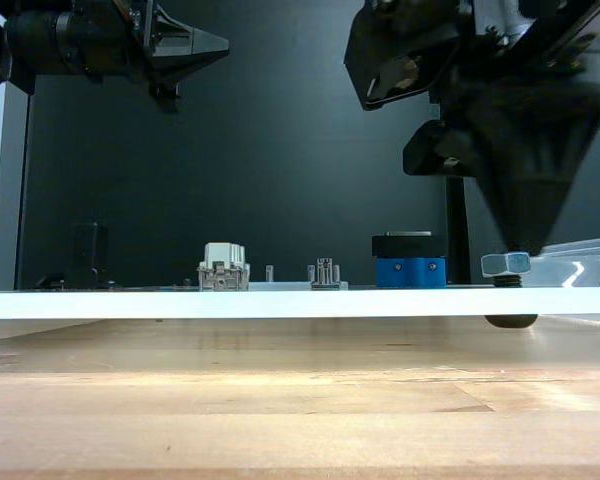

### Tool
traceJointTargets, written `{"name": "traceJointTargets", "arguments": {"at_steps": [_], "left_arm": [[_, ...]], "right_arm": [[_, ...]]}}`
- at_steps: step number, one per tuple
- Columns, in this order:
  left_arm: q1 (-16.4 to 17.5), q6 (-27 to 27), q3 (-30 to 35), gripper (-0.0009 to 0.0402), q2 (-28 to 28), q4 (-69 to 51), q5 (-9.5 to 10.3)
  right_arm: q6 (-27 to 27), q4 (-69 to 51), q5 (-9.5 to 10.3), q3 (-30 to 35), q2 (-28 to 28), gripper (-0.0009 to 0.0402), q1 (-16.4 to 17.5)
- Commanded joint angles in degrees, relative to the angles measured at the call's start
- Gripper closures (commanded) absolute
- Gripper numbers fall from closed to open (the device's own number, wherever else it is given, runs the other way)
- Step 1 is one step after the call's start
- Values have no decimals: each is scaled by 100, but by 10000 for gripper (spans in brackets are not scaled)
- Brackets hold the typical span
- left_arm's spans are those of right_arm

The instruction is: Pick the M12 fastener and fasten on the M12 threads

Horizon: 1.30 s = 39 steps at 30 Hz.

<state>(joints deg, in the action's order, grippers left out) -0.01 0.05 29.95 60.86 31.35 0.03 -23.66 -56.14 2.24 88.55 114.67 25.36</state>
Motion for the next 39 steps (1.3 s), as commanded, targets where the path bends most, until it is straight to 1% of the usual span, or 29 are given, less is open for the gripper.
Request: {"name": "traceJointTargets", "arguments": {"at_steps": [1, 2, 10, 15, 16, 17, 18, 20, 21, 22, 23, 25, 32, 35, 39], "left_arm": [[2, -2, 0, 393, 0, 2, 0], [0, -2, 0, 393, 0, 2, 0], [0, -2, 0, 393, 0, 2, 0], [2, -2, 0, 393, 0, 2, 0], [0, -2, 0, 393, 0, 2, 0], [0, -2, 0, 393, 0, 2, 0], [2, -2, 0, 393, 0, 2, 0], [0, -2, 0, 393, 0, 2, 0], [2, -2, 0, 393, 0, 2, 0], [2, 0, 0, 393, 0, 2, 0], [0, -2, 0, 393, 0, 2, 0], [2, -2, 0, 393, 0, 2, 0], [0, 0, 0, 393, 0, 2, 0], [0, -2, 0, 393, 0, 2, 0], [0, -2, 0, 393, 0, 0, 0]], "right_arm": [[-72, 52, -205, 2, 17, 393, 2], [-162, 63, -280, -7, 17, 393, 2], [-415, 358, -275, -131, 17, 393, 17], [-420, 417, -271, -164, 17, 393, 17], [-417, 413, -225, -164, 17, 393, 17], [-409, 404, -66, -164, 17, 393, 17], [-367, 389, 247, -162, 17, 393, 17], [-157, 348, 1121, -140, 15, 393, 17], [-94, 348, 1440, -131, 15, 393, 15], [-92, 343, 1591, -131, 11, 393, 17], [-96, 326, 1580, -131, 4, 393, 17], [-98, 293, 1462, -131, -20, 393, 17], [-297, 262, 890, -129, -72, 393, 17], [-297, 232, 542, -129, -133, 393, 15], [-291, 131, -96, -129, -188, 393, 15]]}}
